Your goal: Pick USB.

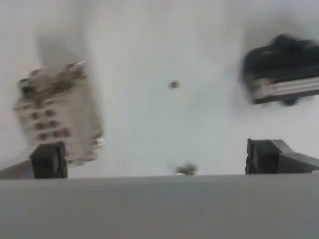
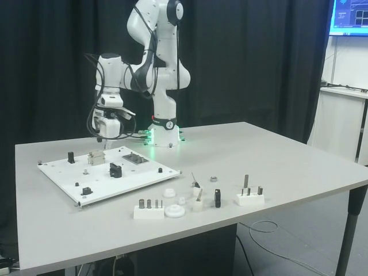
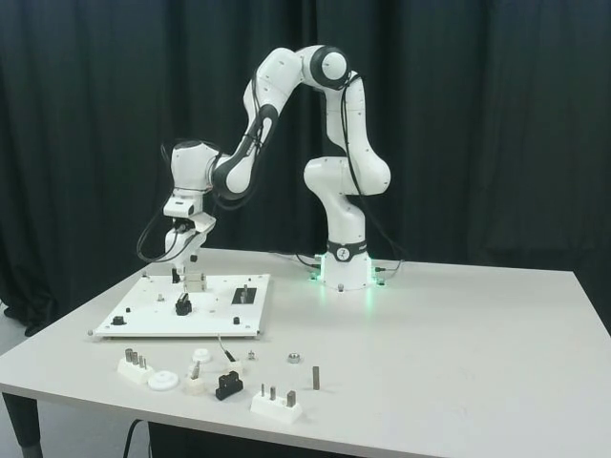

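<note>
A small black plug with a grey metal end [image 1: 282, 74], which looks like the USB part, stands on the white board [image 2: 144, 175]; it also shows as the black plug [image 2: 115, 170] [image 3: 181, 305]. Beside it on the board sits a pale multi-pin connector block [image 1: 57, 114] [image 2: 96, 158] [image 3: 194, 282]. My gripper [image 1: 156, 159] [image 2: 103, 138] [image 3: 181, 250] hangs above the board's far part, over these two pieces. It is open, with nothing between its black fingertips [image 1: 48, 160]. The plug lies outside the gap, beyond one fingertip.
The board also carries a grey plate [image 2: 135, 158] and two more black pieces [image 2: 71, 156] [image 2: 87, 191]. Nearer the table's front lie a white pin holder [image 2: 148, 210], a white disc [image 2: 174, 211], a black block [image 2: 217, 198], a second pin holder [image 2: 250, 197] and a nut [image 2: 213, 179].
</note>
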Robot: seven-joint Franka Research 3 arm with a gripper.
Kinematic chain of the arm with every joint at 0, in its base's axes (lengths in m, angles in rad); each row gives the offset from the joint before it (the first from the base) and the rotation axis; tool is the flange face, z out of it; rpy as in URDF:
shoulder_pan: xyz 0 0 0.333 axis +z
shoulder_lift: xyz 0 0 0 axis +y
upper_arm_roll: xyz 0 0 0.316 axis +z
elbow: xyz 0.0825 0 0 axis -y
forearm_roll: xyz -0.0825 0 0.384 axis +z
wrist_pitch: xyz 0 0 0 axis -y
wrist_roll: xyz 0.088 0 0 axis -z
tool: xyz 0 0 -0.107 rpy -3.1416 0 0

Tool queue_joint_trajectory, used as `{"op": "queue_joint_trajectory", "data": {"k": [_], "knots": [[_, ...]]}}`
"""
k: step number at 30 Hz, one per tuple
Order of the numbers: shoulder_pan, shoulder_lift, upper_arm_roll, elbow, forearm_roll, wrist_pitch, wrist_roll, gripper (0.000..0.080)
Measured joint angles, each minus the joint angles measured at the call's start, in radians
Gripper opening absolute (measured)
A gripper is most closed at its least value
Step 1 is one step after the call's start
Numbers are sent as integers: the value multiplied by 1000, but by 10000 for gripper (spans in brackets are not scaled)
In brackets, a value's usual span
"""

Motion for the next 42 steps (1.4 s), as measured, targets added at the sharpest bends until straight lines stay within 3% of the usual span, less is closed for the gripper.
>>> {"op": "queue_joint_trajectory", "data": {"k": [8,16,27,34,42], "knots": [[52,-31,61,47,-7,-55,113,800],[90,-56,137,104,-49,-117,228,800],[122,-58,256,180,-62,-179,402,800],[138,-43,328,238,-62,-232,505,800],[147,13,391,322,-60,-281,780,800]]}}
